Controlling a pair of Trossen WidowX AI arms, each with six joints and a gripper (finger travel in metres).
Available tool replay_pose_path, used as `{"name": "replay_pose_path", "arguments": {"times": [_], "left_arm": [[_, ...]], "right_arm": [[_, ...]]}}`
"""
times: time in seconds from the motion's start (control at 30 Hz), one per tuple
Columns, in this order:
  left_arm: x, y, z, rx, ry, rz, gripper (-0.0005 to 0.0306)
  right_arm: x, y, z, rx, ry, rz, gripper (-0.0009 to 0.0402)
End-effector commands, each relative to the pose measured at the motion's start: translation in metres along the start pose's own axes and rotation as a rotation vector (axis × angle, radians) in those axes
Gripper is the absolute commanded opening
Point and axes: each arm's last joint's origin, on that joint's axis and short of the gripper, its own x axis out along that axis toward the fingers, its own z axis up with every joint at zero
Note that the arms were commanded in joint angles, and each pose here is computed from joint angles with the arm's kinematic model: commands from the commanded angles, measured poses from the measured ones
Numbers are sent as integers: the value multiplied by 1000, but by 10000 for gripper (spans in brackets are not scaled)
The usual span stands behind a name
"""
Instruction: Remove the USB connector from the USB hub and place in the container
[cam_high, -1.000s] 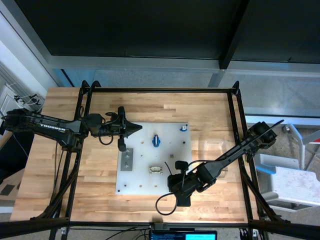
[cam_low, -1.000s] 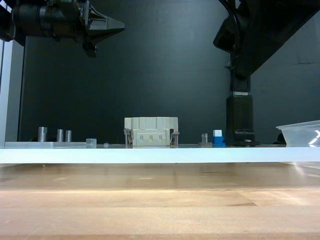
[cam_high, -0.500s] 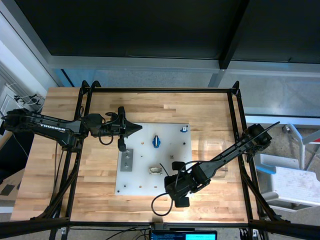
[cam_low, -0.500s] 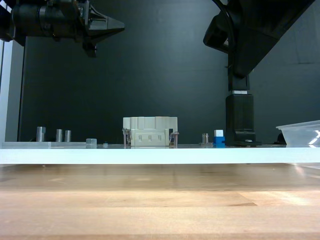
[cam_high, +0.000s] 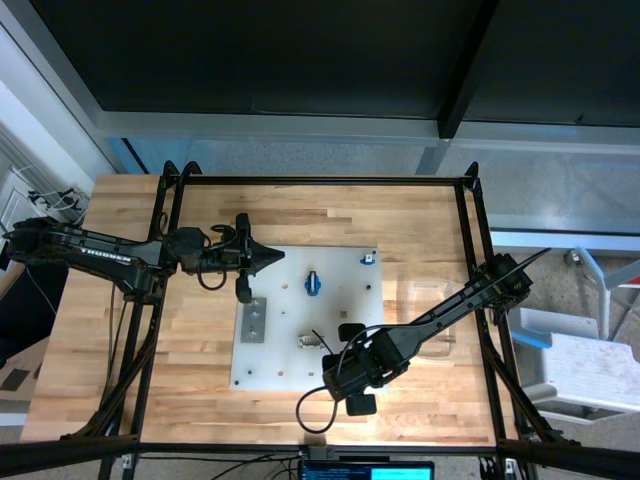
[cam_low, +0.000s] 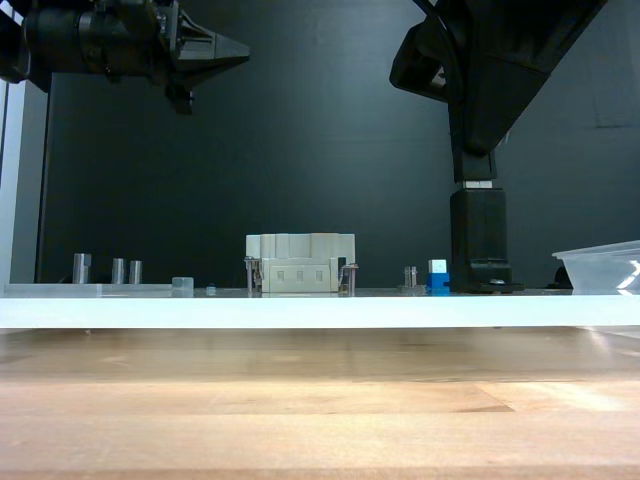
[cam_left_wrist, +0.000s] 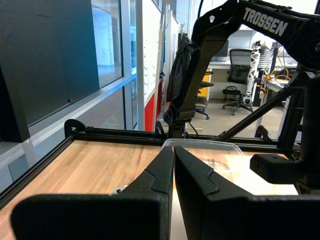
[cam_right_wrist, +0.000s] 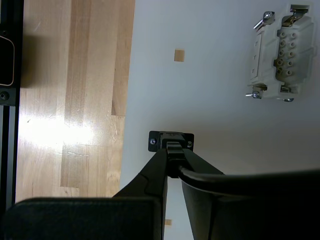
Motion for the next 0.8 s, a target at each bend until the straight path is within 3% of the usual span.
{"name": "replay_pose_path", "arguments": {"times": [0.03,0.33,0.5,0.8], "left_arm": [[0,0,0,0,0,0,1],[0,0,0,0,0,0,1],[0,0,0,0,0,0,1],[0,0,0,0,0,0,1]], "right_arm": [[0,0,-1,6,6,-2,0],[-2,0,-10,33,-47,4,0],[-11,-1,-17,31,-90,-44,0],[-12,-2,-32,56,-162,-25,0]]}}
